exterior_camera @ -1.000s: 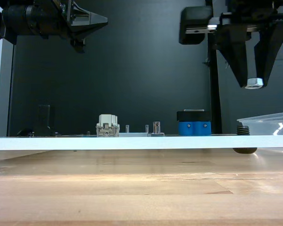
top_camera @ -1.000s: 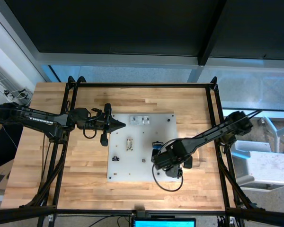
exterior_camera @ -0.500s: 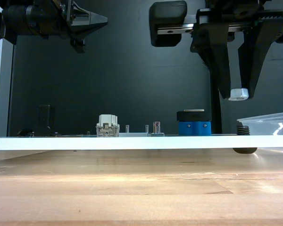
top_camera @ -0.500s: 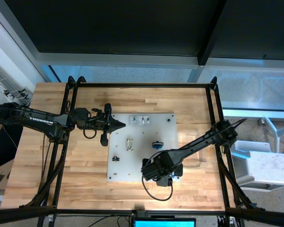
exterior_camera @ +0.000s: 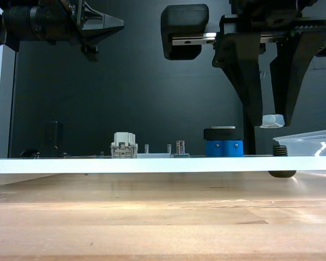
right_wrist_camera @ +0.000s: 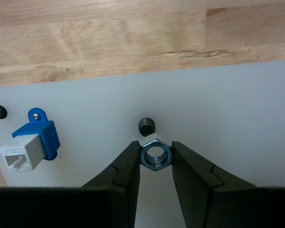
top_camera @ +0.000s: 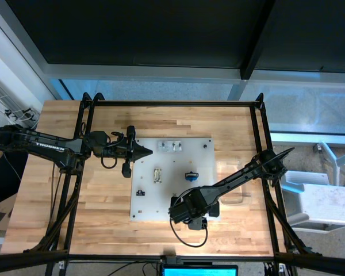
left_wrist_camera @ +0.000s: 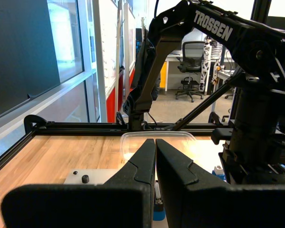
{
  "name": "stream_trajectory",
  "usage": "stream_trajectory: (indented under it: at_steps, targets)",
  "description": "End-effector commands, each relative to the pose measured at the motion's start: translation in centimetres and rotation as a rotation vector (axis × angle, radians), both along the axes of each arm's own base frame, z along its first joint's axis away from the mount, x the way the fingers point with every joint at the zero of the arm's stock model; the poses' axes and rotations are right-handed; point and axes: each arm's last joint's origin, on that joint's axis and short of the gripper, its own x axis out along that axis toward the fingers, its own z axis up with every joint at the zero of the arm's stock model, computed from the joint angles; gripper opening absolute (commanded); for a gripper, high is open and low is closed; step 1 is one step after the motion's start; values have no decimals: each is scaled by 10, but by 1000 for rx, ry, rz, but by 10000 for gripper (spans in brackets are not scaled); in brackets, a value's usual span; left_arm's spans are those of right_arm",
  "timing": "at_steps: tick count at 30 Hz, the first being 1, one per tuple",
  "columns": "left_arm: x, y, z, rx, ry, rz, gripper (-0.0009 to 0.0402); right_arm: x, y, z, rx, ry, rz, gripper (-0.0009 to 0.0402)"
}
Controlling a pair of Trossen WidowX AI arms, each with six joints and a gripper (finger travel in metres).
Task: Pick the M12 fastener and fasten on the M12 threads
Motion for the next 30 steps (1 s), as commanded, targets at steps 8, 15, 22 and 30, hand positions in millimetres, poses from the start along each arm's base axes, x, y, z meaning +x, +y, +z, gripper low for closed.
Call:
stream_trajectory:
  at_steps: [8,15,22,30]
  targets:
    - [0,0,0,0,0,0,0,-3,4,-7,25,13,13,2]
    - [0,0,0,0,0,0,0,-4,4,-10,23,12,14,2]
    - [0,0,0,0,0,0,0,-3,3,-10,27,3,12,2]
    - [0,0,0,0,0,0,0,-4,2,-18,26,6,11,2]
